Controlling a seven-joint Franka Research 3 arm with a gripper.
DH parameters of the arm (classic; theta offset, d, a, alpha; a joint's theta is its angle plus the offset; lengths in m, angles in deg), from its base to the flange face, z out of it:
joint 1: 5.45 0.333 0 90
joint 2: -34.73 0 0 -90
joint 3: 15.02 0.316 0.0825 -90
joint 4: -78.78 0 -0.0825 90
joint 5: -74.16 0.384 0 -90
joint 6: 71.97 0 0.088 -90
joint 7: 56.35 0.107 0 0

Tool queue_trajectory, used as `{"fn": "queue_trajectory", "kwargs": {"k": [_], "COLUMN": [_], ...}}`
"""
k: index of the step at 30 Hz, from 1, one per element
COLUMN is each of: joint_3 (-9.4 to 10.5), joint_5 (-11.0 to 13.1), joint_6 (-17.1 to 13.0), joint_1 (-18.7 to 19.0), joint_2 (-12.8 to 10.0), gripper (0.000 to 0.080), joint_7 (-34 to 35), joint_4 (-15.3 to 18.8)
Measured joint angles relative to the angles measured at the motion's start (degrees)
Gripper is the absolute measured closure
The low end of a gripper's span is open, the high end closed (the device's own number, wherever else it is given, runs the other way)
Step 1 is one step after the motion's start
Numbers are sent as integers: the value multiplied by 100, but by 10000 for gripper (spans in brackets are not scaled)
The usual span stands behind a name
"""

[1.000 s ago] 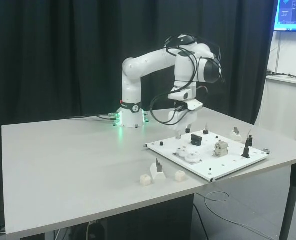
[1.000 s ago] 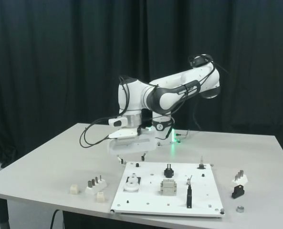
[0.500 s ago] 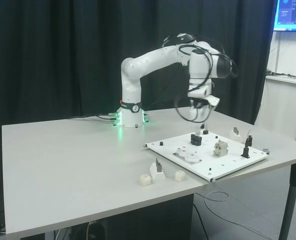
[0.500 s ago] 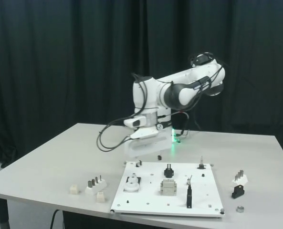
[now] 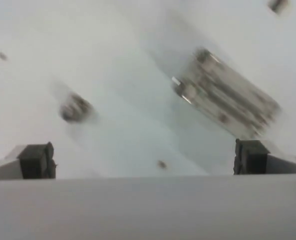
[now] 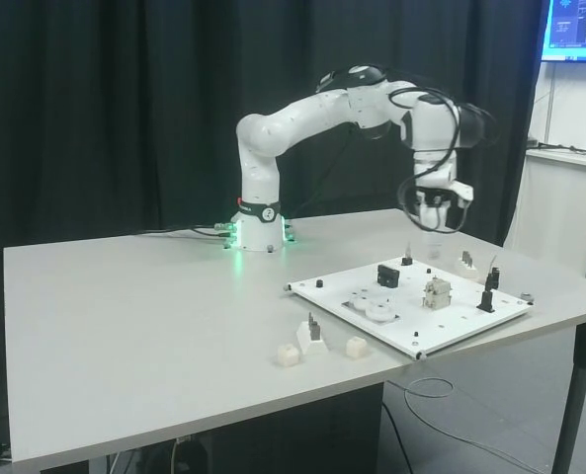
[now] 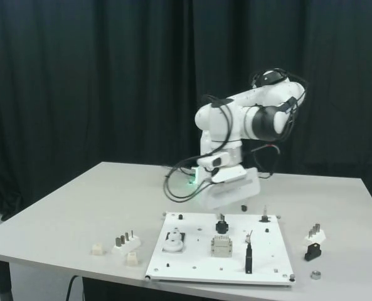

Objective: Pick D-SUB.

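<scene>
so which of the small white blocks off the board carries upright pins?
On that side, the middle block, with grey pins standing up; the two plain white cubes flanking it carry none.

Black curtain [image 6: 125, 109] hangs in folds behind the grey table [image 6: 125, 316], covering the whole back wall in the second room view [image 7: 79, 75]. In the first room view, a lit screen [image 6: 577, 30] sits high at the right edge. Below it stands a white cabinet [image 6: 559, 202]. One black table leg [image 6: 575, 405] shows at the near right corner. A thin cable [image 6: 441, 410] loops on the grey floor [image 6: 490, 434] under the table.
</scene>
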Motion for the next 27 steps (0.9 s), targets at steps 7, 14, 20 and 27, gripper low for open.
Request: {"fn": "queue_trajectory", "kwargs": {"k": [7, 14, 20, 27], "joint_3": [88, 233, 420, 671], "joint_5": [12, 13, 13, 13], "joint_6": [-64, -158, -259, -477], "joint_1": [258, 406, 478, 502], "joint_2": [0, -10, -15, -17], "gripper": [3, 3, 3, 3], "joint_7": [376, 812, 1094, 1364], "joint_4": [-265, -566, -828, -1110]}}
